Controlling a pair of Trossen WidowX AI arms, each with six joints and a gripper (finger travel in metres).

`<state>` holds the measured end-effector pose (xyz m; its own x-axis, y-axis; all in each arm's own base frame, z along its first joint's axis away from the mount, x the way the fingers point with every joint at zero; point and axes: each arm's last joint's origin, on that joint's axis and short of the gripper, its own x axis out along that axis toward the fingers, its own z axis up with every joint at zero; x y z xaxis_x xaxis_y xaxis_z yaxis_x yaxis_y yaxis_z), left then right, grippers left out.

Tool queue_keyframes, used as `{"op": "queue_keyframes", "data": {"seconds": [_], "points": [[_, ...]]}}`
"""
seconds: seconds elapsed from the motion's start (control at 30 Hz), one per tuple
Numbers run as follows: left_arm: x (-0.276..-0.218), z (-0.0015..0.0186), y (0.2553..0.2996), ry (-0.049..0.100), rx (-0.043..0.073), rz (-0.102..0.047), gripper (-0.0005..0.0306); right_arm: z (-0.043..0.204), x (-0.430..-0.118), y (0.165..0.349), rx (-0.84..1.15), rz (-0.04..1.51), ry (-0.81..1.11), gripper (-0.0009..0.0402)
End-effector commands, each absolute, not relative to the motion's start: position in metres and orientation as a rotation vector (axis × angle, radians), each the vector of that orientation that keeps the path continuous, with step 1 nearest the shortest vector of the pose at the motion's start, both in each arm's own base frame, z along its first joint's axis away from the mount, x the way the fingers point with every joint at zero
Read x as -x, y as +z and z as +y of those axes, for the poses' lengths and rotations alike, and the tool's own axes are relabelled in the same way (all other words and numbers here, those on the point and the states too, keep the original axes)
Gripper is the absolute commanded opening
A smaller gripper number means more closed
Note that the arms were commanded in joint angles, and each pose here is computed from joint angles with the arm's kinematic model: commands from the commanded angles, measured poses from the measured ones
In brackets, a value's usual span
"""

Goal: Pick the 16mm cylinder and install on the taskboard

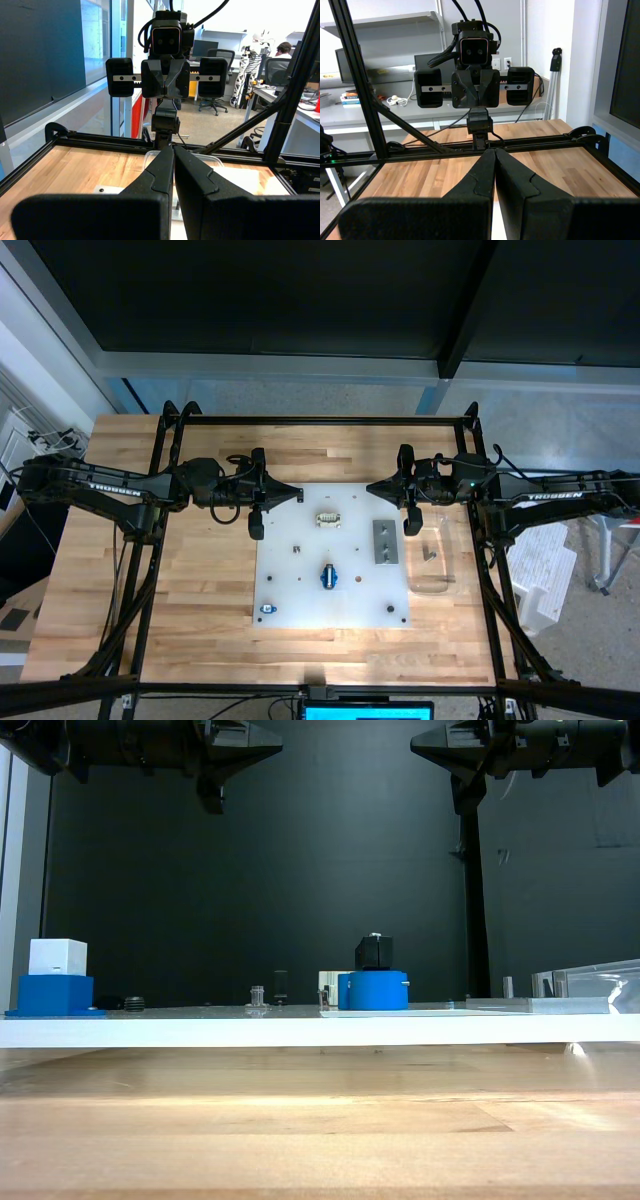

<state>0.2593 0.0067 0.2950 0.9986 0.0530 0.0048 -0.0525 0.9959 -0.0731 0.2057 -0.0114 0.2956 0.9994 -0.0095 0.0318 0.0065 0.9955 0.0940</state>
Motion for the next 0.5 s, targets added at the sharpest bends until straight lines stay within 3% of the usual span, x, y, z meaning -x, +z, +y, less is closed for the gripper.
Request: {"op": "queue_keyframes", "data": {"seconds": [0.03,0.27,0.5], "points": [[-0.2593,0.0067,0.2950,0.053,0.073,-0.007,0.0000,-0.0114,-0.2062,0.2948,-0.095,-0.026,-0.008,0.0000],[-0.2593,0.0067,0.2950,0.053,0.073,-0.007,0.0000,-0.0122,-0.2058,0.2919,-0.096,0.019,-0.037,0.0000],[-0.2593,0.0067,0.2950,0.053,0.073,-0.007,0.0000,-0.0094,-0.2021,0.2956,-0.111,0.281,-0.014,0.0000]]}}
